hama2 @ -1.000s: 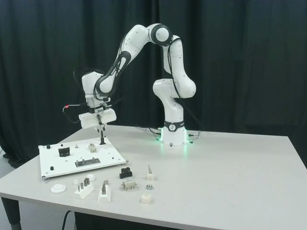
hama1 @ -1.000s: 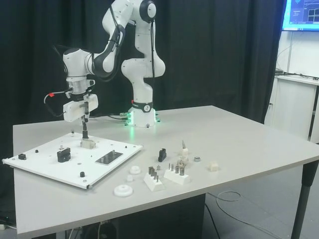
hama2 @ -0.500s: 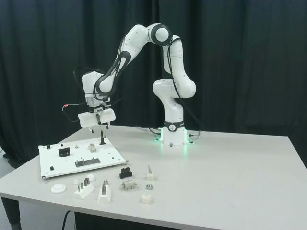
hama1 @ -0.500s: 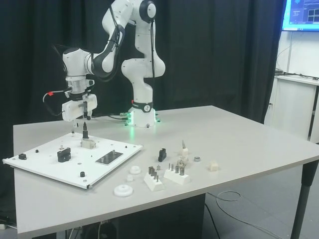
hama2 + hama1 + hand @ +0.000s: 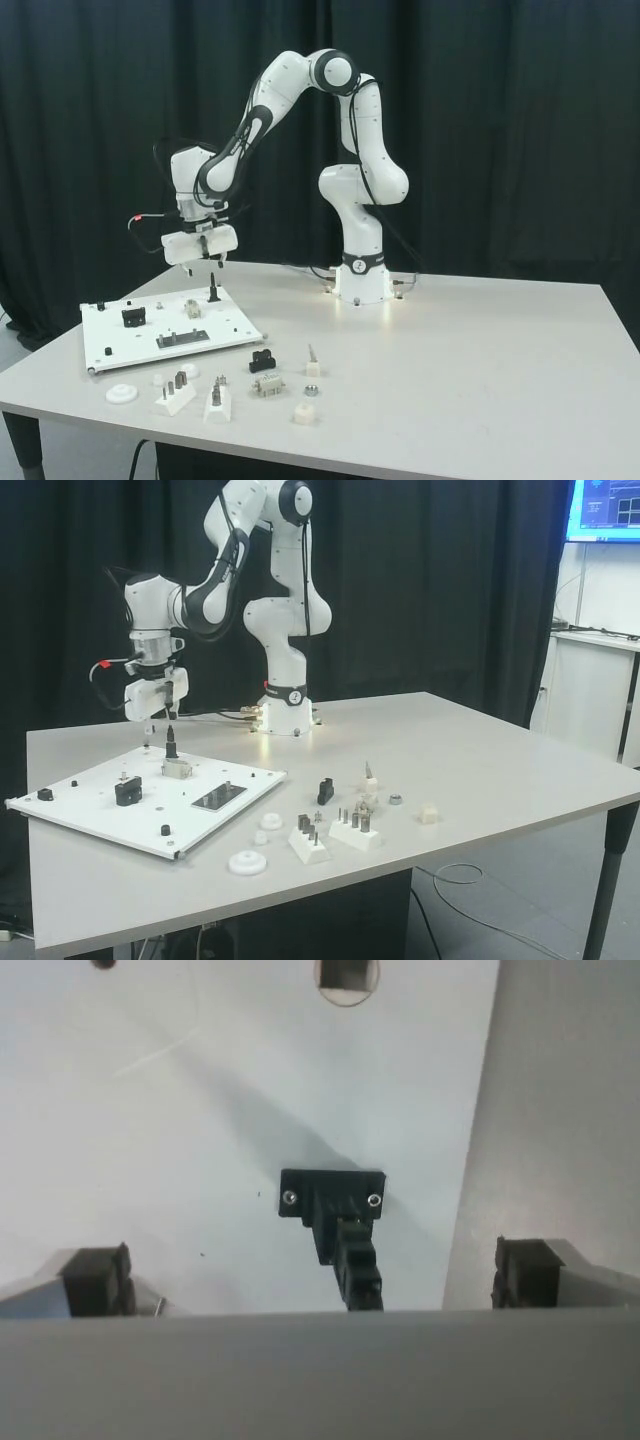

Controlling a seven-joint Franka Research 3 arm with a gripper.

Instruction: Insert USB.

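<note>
standing upright in socket: usb plug (image 5: 358, 1265) | jaws above (open, apart)

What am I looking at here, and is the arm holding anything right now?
This is a white robot arm bolted on a grey table. Two pictures come from cameras in the room; the third looks down from the arm's wrist past its two fingertips. The pincer at the arm's end hangs open and holds nothing. Just under it a black USB plug stands upright in its black socket on a white board. In the wrist view the plug sits between the spread fingers, untouched. Small white and black parts lie loose on the table beside the board.
</note>
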